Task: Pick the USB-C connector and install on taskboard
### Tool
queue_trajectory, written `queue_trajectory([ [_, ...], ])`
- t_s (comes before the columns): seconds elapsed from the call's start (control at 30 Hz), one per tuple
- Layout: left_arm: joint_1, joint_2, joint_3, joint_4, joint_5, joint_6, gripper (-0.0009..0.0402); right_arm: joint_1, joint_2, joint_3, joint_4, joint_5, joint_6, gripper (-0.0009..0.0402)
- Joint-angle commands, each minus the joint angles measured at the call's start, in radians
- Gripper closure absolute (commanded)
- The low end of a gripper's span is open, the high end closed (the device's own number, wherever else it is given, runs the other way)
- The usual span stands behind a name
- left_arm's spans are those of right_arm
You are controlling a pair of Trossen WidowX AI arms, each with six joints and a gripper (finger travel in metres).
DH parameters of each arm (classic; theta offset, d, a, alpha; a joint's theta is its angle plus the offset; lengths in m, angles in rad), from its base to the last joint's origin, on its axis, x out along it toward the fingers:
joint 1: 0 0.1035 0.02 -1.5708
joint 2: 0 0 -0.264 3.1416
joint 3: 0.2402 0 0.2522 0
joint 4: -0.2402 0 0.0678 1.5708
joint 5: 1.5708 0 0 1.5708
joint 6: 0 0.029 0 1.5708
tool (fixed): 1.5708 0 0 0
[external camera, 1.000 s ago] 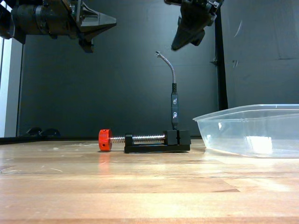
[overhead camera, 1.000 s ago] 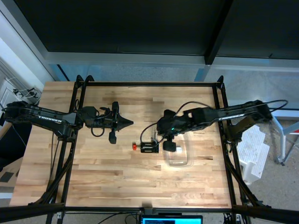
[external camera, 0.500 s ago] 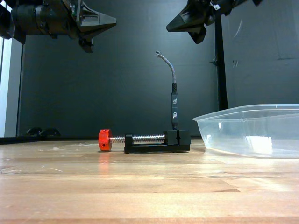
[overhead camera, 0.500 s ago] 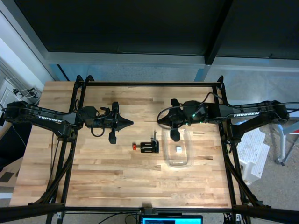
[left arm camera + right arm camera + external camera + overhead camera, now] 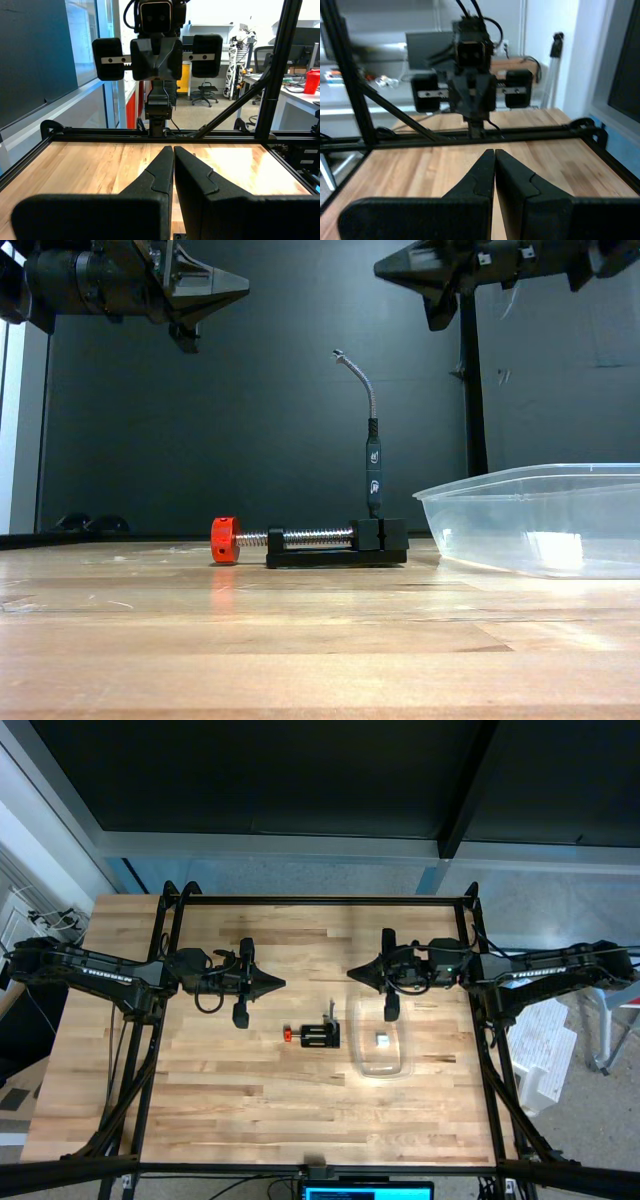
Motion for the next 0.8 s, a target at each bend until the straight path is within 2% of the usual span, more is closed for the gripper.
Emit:
queue_trajectory([
  [0.03, 0.0, 0.0, 0.0, 0.0, 0.0, 0.0, 0.0393, 0.0, -0.015, -0.031, 0.027, 0.002, 0.001, 0.0393],
  [0.1, 0.0, 0.0, 0.0, 0.0, 0.0, 0.0, 0.0393, 0.0, -0.021, -0.047, 0.037, -0.006, 0.001, 0.0393],
  [0.8, 0.0, 0.0, 0.0, 0.0, 0.0, 0.0, 0.0393, 0.003, -0.045, -0.171, 0.175, -0.005, 0.023, 0.0393],
])
